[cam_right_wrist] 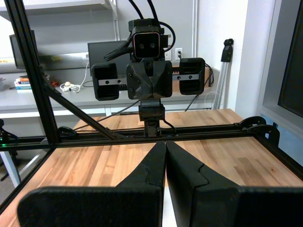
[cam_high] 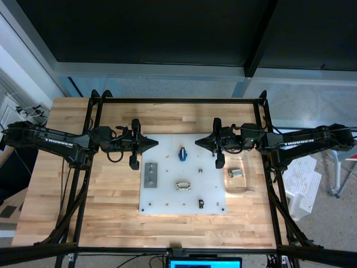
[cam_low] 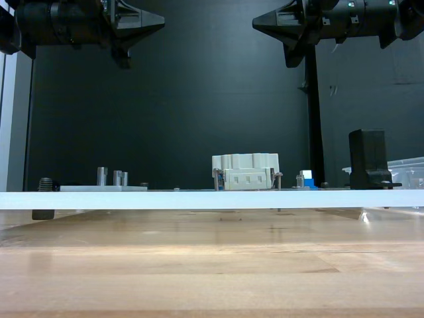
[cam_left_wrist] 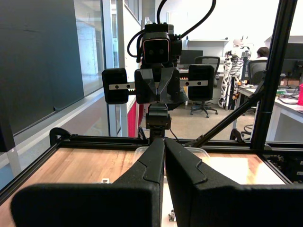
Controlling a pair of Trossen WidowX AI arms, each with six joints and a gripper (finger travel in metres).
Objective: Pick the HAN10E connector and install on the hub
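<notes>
The HAN10E connector (cam_high: 235, 173), a small pale plug, lies in a clear plastic tray (cam_high: 239, 187) on the wood just right of the white board. The hub (cam_high: 183, 185), beige with metal end flanges, stands on the board's middle; the low view shows the hub (cam_low: 245, 173) upright with nothing on it. My left gripper (cam_high: 153, 143) hovers shut above the board's far left corner. My right gripper (cam_high: 198, 142) hovers shut above the far right part, tip towards the left one. Both hang high over the board, left gripper (cam_low: 159, 23) and right gripper (cam_low: 257, 24), holding nothing.
On the white board (cam_high: 167, 207) stand a blue knob (cam_high: 182, 153), a grey metal block (cam_high: 150, 174) with two holes, and a small black part (cam_high: 201, 202). A black frame rail (cam_high: 178, 101) runs along the table's far side. Each wrist view faces the other arm.
</notes>
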